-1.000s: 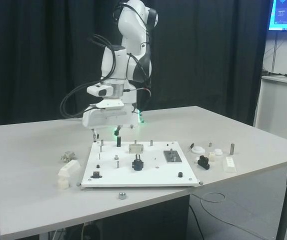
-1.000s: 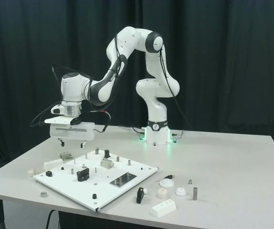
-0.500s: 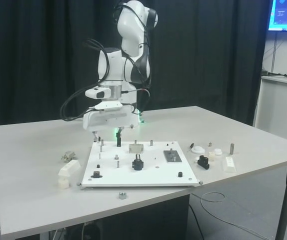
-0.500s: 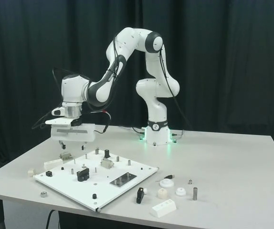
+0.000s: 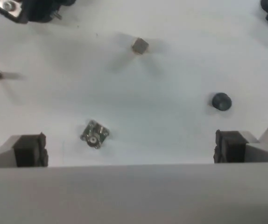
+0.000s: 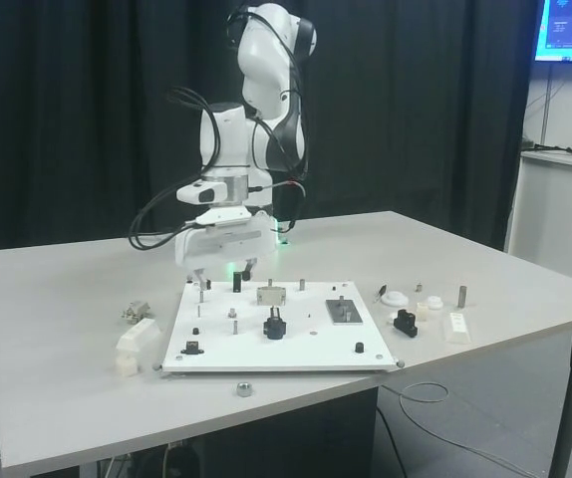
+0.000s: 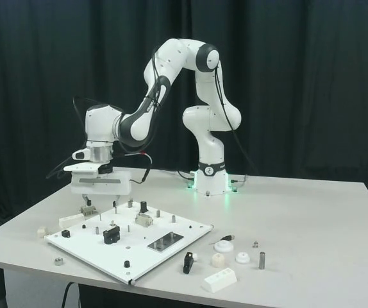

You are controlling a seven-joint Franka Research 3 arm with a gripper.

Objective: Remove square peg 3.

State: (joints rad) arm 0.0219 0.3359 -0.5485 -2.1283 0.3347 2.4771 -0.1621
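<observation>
A small grey square peg [image 5: 140, 45] stands upright on the white board [image 5: 171, 60], some way ahead of my fingertips in the wrist view. My gripper [image 5: 129, 148] is open, with its black fingertips [image 5: 30, 149] wide apart and nothing between them. It hovers a little above the board [image 6: 266, 351] near the far left corner, as the first room view shows. In both room views the gripper [image 6: 222, 269] [image 7: 99, 197] hangs apart from the pegs. Below the gripper lie a small metal connector [image 5: 95, 134] and a black round knob [image 5: 221, 101].
A black clamp [image 6: 274, 326], a black upright post [image 6: 236, 283], several thin pins and a grey metal plate [image 6: 344, 310] stand on the board. Loose on the table are white blocks [image 6: 137, 344] [image 6: 456, 327], a nut [image 6: 243, 389], a black clip [image 6: 405, 322] and white discs [image 6: 396, 298].
The arm has carried the gripper from beyond the board's far left corner to over that corner, and slightly higher. The fingers stay open and empty. Nothing on the board has moved.
</observation>
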